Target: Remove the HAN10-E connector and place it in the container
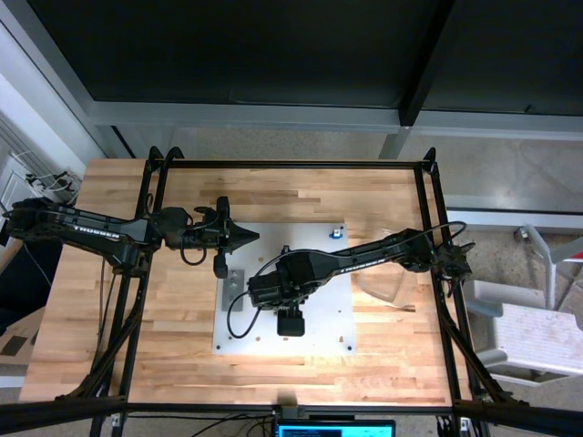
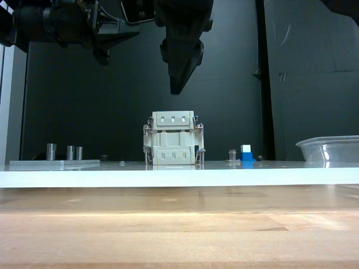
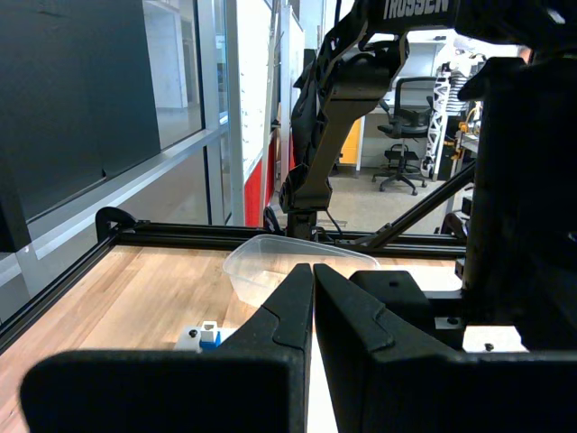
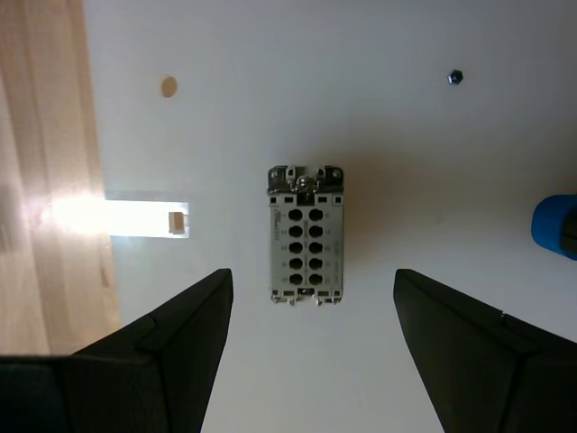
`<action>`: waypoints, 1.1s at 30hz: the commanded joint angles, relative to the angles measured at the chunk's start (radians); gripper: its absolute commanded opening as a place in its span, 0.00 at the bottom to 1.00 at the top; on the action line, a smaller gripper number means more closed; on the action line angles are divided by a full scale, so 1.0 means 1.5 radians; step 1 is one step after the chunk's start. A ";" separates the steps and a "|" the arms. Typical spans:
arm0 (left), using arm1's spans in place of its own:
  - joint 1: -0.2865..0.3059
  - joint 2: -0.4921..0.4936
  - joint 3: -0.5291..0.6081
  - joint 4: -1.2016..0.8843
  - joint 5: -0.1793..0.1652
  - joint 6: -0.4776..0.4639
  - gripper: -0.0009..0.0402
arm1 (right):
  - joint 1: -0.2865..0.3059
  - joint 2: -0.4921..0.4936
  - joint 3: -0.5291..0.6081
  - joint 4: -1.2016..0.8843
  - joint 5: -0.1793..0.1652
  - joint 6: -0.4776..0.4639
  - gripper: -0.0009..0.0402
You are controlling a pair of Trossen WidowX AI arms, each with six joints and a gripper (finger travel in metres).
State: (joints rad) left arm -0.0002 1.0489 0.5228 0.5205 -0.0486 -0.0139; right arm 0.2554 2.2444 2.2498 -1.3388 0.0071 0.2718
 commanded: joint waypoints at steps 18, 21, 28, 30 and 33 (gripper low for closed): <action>0.000 0.000 0.000 -0.001 0.000 0.000 0.02 | 0.001 0.037 -0.012 0.031 0.001 -0.008 0.63; 0.000 0.000 0.000 0.001 0.000 0.000 0.02 | 0.001 0.037 -0.014 0.033 0.002 -0.008 0.63; 0.000 0.000 0.000 0.000 0.000 0.000 0.02 | 0.002 0.037 -0.041 0.053 0.001 -0.014 0.63; 0.000 0.000 0.000 0.000 0.000 0.000 0.02 | 0.002 0.037 -0.046 0.059 0.001 -0.016 0.63; 0.000 0.000 0.000 0.000 0.000 0.000 0.02 | 0.002 0.037 -0.051 0.063 0.001 -0.018 0.63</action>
